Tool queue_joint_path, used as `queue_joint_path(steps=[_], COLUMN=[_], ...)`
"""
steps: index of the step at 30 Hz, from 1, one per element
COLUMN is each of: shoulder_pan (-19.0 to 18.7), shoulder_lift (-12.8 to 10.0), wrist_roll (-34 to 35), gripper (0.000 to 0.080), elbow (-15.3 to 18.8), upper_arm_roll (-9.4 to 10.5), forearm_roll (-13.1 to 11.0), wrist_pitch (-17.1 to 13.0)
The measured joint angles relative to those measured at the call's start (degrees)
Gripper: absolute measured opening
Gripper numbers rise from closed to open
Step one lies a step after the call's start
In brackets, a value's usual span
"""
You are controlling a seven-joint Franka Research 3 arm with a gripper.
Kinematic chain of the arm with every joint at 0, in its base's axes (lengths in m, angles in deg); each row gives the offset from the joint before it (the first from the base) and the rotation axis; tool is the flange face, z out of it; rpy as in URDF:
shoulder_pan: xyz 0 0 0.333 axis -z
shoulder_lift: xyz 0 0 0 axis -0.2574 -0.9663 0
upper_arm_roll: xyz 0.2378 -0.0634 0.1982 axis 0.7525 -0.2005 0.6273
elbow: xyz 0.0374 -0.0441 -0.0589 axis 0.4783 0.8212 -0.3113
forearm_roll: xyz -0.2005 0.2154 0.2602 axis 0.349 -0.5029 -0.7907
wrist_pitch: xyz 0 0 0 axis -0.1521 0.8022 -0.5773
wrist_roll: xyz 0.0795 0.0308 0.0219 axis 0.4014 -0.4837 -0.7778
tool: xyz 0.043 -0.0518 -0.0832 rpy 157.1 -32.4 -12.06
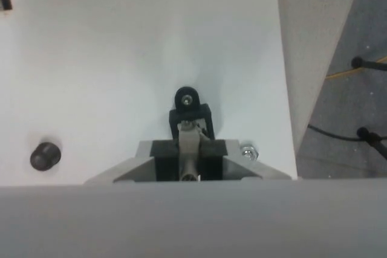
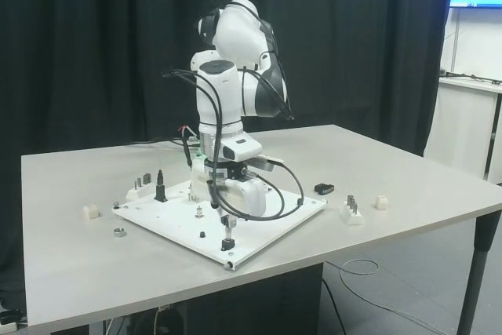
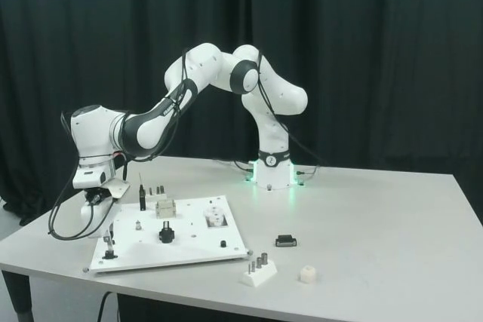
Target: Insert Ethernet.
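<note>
Gripper (image 1: 189, 149) closed on plug (image 1: 189, 134), just above black socket (image 1: 190, 108) near corner of white board (image 2: 271, 225) on worktop (image 2: 408, 170); insertion step, needing straight descent.

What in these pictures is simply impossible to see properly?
- Fingers' grip: in the wrist view the gripper is cut off by a grey band below.
- Socket: the black fixture hides it; too small in both room views.
- Small black part on the table: too small to identify.
</note>
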Motion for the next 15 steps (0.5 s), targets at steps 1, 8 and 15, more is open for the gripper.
queue_joint_path(steps=[1,8,15], shoulder_pan=[0.0,0.02,0.03], shoulder_lift=[0.0,-0.03,-0.07], wrist_roll=[0.0,0.71,1.21], gripper=[0.0066,0.0065,0.0065], elbow=[0.0,0.0,-0.01], upper_arm_roll=[-0.01,-0.19,-0.42], forearm_roll=[-0.12,-0.52,-0.69], wrist_pitch=[0.0,0.0,-0.04])
